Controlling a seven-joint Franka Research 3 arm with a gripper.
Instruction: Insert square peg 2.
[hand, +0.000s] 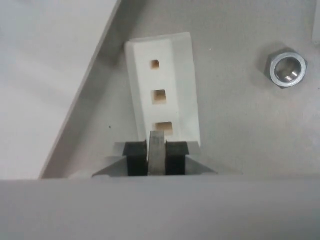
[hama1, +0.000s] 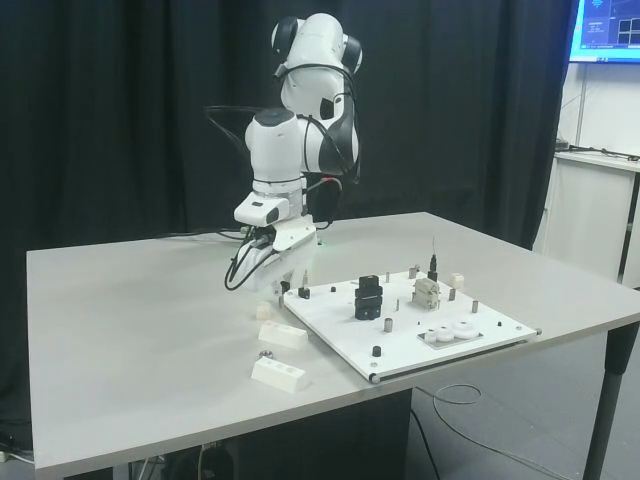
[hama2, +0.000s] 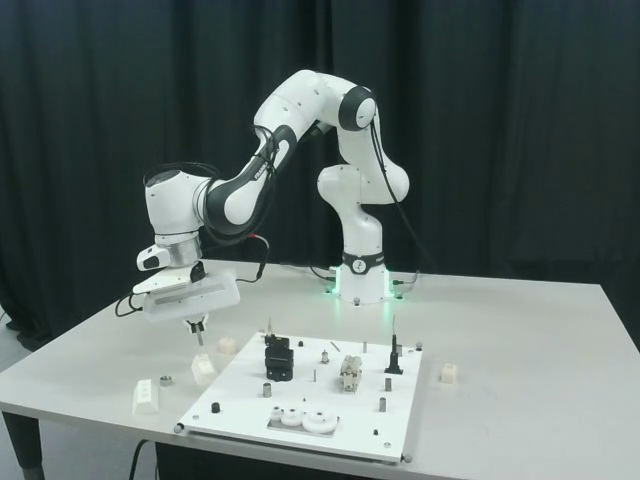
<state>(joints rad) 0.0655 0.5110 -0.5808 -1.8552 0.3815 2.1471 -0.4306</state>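
- The gripper (hand: 157, 159) holds the grey square peg (hand: 156, 150) upright, its black fingers (hand: 134, 159) pressed against the peg's two sides.
- Just under the peg's tip lies the white peg block (hand: 165, 87), flat on the grey table (hand: 240, 125), with three square holes in a row; the peg stands over the block's end, beside the largest hole (hand: 164, 128).
- A metal nut (hand: 285, 69) rests on the table near the block, apart from it.
- Beside the block runs the edge of the white assembly board (hand: 45, 75).
- From the room views, a second white block (hama1: 277, 374) lies beyond the nut, toward the table's edge.
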